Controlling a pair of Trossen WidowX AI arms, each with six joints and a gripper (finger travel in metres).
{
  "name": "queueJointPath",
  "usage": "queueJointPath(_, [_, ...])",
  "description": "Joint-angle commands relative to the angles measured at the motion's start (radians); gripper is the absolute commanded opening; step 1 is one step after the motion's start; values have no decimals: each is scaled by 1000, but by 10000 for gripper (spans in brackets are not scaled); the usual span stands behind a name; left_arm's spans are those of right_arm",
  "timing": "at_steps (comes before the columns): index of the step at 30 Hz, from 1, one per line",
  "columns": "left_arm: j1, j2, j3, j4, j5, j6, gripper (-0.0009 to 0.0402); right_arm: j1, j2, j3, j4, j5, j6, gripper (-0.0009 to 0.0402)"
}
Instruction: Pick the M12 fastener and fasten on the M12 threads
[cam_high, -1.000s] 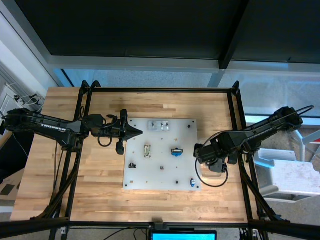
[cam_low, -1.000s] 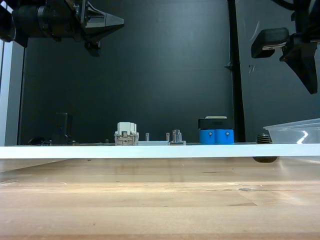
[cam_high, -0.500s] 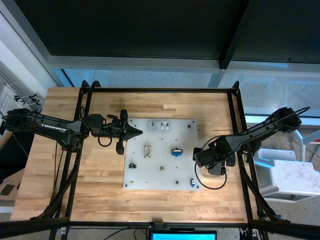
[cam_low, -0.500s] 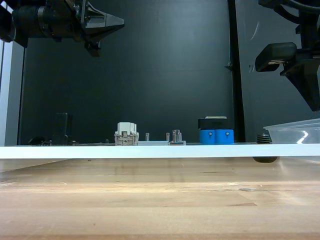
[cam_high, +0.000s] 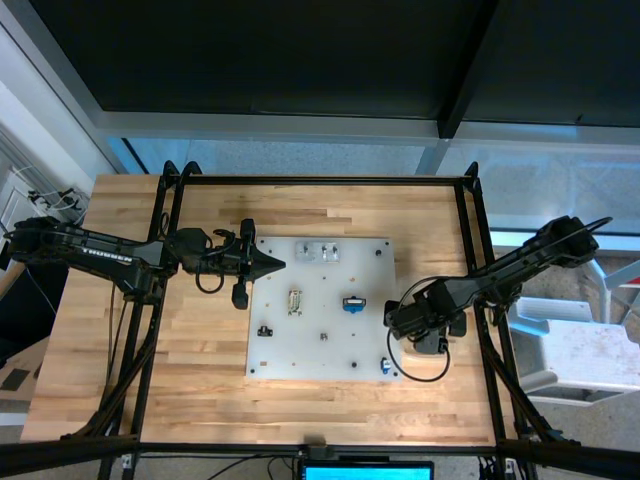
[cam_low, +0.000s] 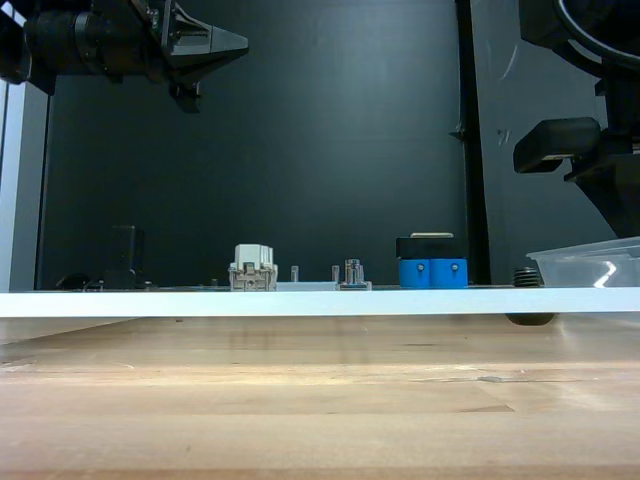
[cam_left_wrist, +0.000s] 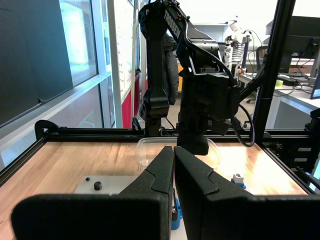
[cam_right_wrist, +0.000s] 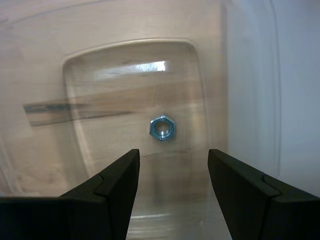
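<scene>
Since my wide-spread right end effector (cam_right_wrist: 173, 156) has sunk over the small silver hex nut (cam_right_wrist: 162, 128) in the clear plastic tray (cam_right_wrist: 220, 75), grasping is next; my left end effector (cam_left_wrist: 174, 148), pinched narrow, hangs toward the surface's (cam_high: 150, 380) left edge.

Nut (cam_right_wrist: 162, 128) shiny metal; tray (cam_right_wrist: 100, 85) clear glossy plastic; table (cam_high: 200, 380) matt wood.

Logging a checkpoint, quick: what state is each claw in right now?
Left claw: shut, empty, above the board's left edge.
Right claw: open, empty, above the nut in the clear tray.
</scene>
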Motion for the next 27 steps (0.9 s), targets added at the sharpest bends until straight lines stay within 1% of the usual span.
queueJointPath(1, [0,0,0,0,0,0,0,2,5,-11,28,-15,3,191])
queueJointPath(10, [0,0,0,0,0,0,0,5,5,-74,104,-14,17,191])
queueJointPath(13, [0,0,0,0,0,0,0,5,5,-87,120,-14,39,190])
queueJointPath(18, [0,0,0,0,0,0,0,5,5,-107,138,-15,40,189])
queueJointPath(21, [0,0,0,0,0,0,0,4,5,-121,166,-15,72,189])
queueJointPath(27, [0,0,0,0,0,0,0,5,5,-138,180,-15,84,189])
